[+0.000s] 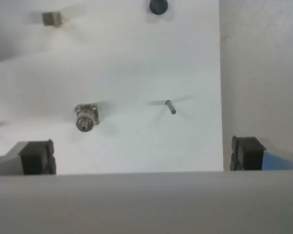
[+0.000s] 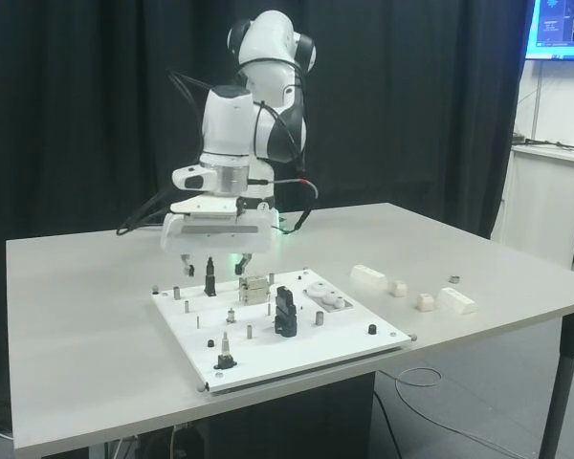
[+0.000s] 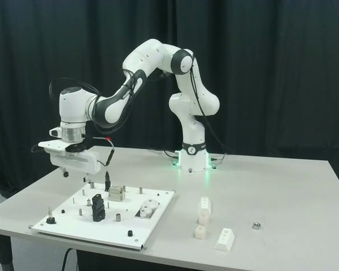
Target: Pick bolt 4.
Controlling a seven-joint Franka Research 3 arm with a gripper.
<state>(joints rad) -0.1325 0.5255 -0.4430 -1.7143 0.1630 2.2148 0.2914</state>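
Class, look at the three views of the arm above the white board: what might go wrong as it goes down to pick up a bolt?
1. Several similar small pins stand on the white board; the open claw could descend on the wrong one, since nothing marks bolt 4.
2. The thin pin and the metal connector stand close together, so a finger may knock the connector.
3. The tall black block stands nearby and could be struck.

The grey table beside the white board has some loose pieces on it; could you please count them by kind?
White blocks: 4
Small grey ring: 1
Total: 5
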